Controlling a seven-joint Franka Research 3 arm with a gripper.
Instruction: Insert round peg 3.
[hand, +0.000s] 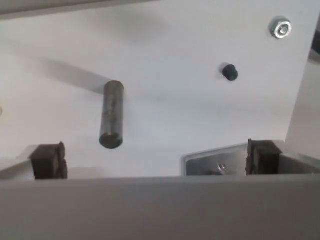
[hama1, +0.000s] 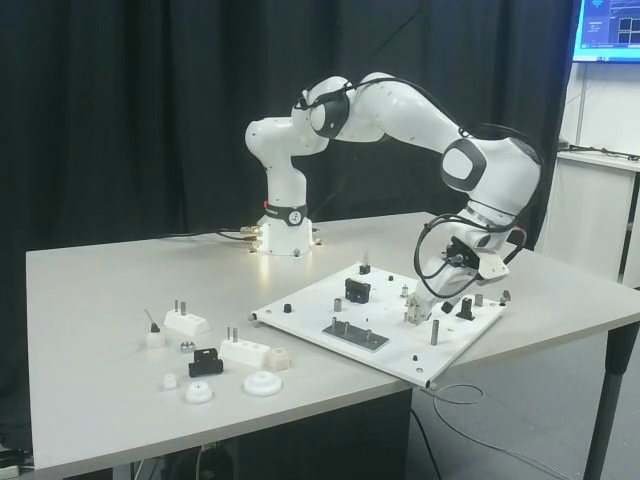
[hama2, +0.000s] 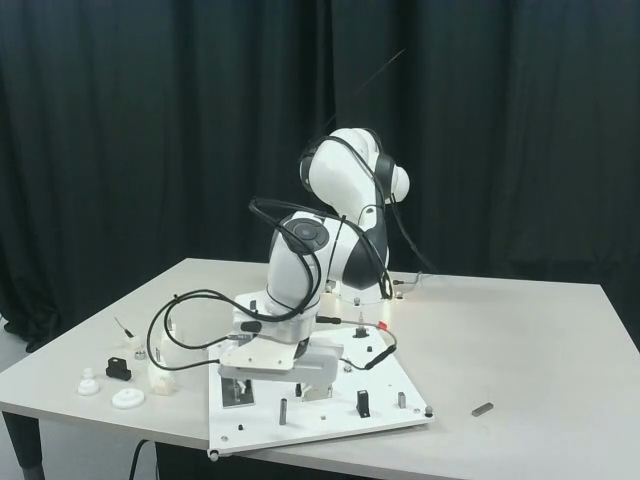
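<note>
Below the wrist camera, the claw (hand: 155, 160) hangs wide open over a flat white assembly board (hand: 165, 60), its two black finger pads (hand: 48, 161) far apart and holding nothing. A grey metal round peg (hand: 112, 114) stands upright on the board just ahead of the claw, nearer one pad than the other and touching neither. Its long axis runs vertically, with the flat round end face pointing up toward the camera. A shiny metal bracket (hand: 215, 160) sits just beside the other pad. Farther ahead lie a small black knob (hand: 230, 72) and a silver bolt head (hand: 280, 28).

From the first room camera, the white arm reaches down to the board's (hama1: 300, 315) near corner on the grey table (hama1: 100, 290). The claw (hama1: 462, 290) hovers just above the board, and the peg (hama1: 435, 331) stands upright just beside and below it, free of the fingers. White and black loose parts (hama1: 215, 360) lie well apart from the claw on the table.

From the second room camera, the claw (hama2: 285, 380) is low over the board (hama2: 385, 400), its opening hidden by the wrist. The peg (hama2: 284, 411) stands vertical just in front of it. A small grey bar (hama2: 482, 408) lies well apart on the table.
</note>
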